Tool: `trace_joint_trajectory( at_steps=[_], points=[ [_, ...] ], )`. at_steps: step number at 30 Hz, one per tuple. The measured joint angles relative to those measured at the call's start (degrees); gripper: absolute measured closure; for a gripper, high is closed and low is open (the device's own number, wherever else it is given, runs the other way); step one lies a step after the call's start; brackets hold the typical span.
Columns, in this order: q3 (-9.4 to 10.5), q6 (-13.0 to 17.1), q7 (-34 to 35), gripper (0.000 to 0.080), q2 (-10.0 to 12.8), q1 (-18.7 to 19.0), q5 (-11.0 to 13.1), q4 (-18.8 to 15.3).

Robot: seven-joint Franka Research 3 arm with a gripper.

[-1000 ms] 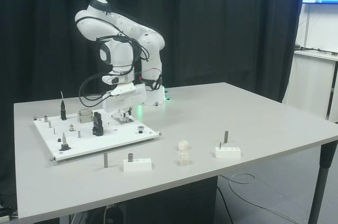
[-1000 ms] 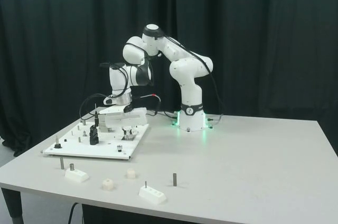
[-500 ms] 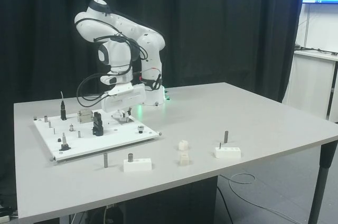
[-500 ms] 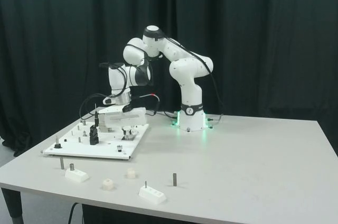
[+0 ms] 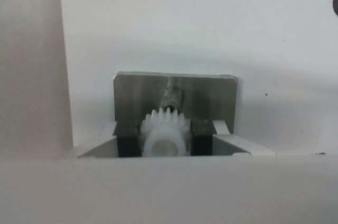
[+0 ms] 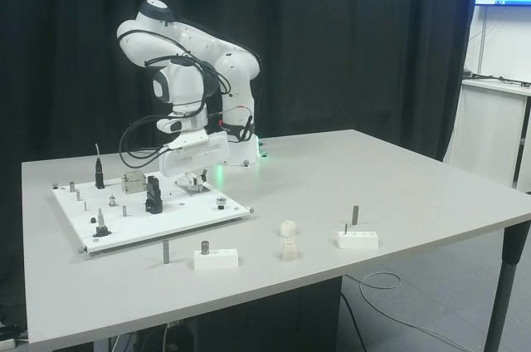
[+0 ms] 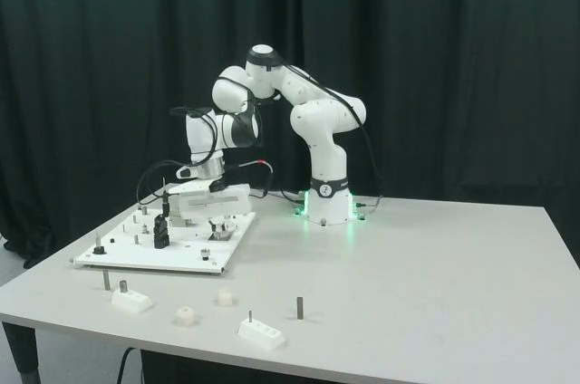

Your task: Insert small gear.

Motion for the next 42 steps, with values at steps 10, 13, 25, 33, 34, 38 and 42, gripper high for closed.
trace_joint_trajectory(
  at_steps=[10,13,25,33,34,38,42],
  points=[
    [-0.38,1.3,0.0,0.0604,-0.1,-0.2,-0.1,0.0],
    [-0.44,1.5,0.0,0.0604,-0.1,-0.3,-0.3,0.0],
    [-0.66,2.2,0.0,0.0604,-0.3,-0.6,-0.6,0.0],
    [-0.69,2.2,0.0,0.0604,-0.4,-0.7,-0.6,-0.1],
    [-0.69,2.3,0.0,0.0604,-0.4,-0.7,-0.6,-0.1],
    [-0.70,2.3,0.0,0.0604,-0.4,-0.7,-0.6,-0.1],
    [-0.75,2.5,0.0,0.0604,-0.5,-0.7,-0.6,-0.1]
  ],
)
